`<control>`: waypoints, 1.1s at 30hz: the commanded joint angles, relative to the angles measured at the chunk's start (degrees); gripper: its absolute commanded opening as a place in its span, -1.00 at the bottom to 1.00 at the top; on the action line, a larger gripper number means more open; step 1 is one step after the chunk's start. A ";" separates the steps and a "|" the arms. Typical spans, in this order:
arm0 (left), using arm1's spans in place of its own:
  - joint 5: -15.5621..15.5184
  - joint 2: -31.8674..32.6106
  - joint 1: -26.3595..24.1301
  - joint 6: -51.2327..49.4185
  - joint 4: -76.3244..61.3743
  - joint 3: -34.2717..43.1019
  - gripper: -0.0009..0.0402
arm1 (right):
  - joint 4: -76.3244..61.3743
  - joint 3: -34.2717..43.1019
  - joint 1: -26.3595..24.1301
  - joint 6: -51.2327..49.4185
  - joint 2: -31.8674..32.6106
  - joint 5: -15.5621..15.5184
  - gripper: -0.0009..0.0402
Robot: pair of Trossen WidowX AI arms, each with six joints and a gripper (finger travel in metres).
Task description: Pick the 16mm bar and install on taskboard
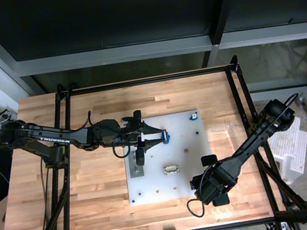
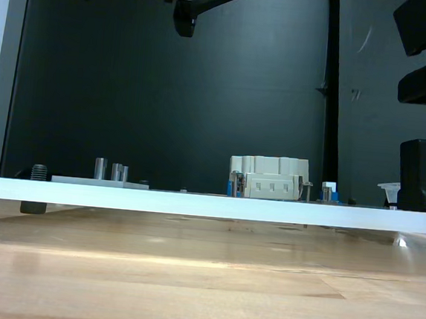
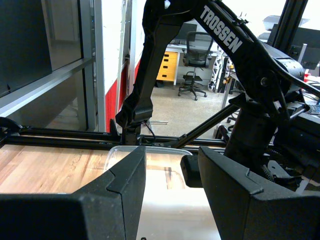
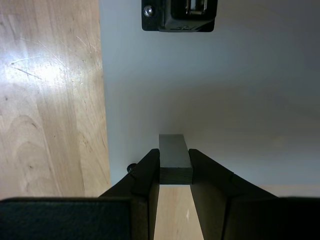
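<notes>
Right gripper [image 4: 174,165] is pinching the single 16mm bar [image 4: 173,147] over the near edge of the taskboard [image 4: 240,90]; left gripper [image 3: 169,172] is hovering above it, fingers spread apart

16mm bar [image 4: 175,159]: only one end shows; the rest lies hidden between the jaws of the right gripper [image 4: 175,166], at the near right corner of the taskboard [image 4: 235,100]. In the low view the left gripper [image 2: 187,15] is cropped by the top edge.

Matt grey metal bar [image 4: 175,161], smooth wooden table [image 4: 50,100]
</notes>
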 commanded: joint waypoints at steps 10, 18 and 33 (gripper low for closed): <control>0.02 0.00 0.02 0.02 0.00 0.00 -0.27 | 1.62 -0.96 0.02 -0.02 0.00 -0.02 -0.82; 0.02 0.00 0.02 0.02 0.00 0.00 -0.27 | 1.55 -1.16 0.00 -0.02 -0.13 0.07 -0.45; 0.02 0.00 0.00 0.02 0.00 0.00 -0.27 | -1.03 -1.18 -0.33 -2.86 -5.68 2.84 -0.09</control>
